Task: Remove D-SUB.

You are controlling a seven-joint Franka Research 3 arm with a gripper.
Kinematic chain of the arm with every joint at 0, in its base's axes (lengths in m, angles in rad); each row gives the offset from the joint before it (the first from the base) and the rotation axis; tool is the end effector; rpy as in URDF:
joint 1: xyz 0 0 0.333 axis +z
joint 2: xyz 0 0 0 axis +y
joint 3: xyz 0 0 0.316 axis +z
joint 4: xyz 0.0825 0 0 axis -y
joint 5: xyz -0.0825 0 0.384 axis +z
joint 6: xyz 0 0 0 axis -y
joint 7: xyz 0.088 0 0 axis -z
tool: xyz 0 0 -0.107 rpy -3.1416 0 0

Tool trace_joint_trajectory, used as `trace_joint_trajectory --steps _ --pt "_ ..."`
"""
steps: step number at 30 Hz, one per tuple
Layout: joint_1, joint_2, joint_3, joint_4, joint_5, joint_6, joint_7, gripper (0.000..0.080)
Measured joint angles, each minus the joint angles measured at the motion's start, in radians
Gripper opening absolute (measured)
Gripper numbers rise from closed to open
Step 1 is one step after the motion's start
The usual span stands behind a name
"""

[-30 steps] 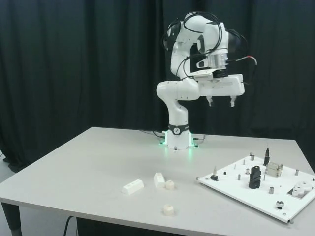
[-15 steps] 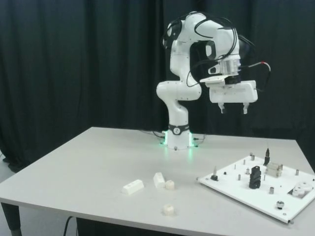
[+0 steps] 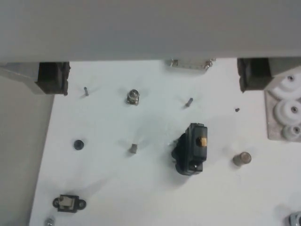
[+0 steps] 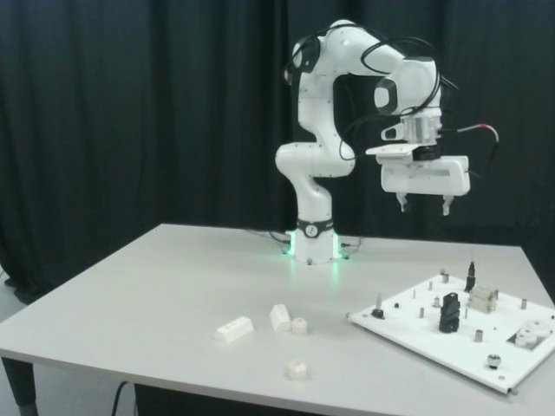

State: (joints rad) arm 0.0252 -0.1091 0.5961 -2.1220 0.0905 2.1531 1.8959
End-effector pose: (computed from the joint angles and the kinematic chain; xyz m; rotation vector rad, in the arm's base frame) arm 0.4289 0.3195 0.4624 -2.3864 1.8498 -0.0321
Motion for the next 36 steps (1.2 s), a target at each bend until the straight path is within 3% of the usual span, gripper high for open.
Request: trace_joint_trajectory --steps 7,18,36 --pt "0.0 0.073 0.005 0.044 -0.042 0.005 0.037 0.08" --pt "0.006 0.166 0.007 0.083 -0.067 0.034 0.045 0.08" --pt "0.038 0.264 0.006 0.092 -0.123 0.1 0.118 0.08"
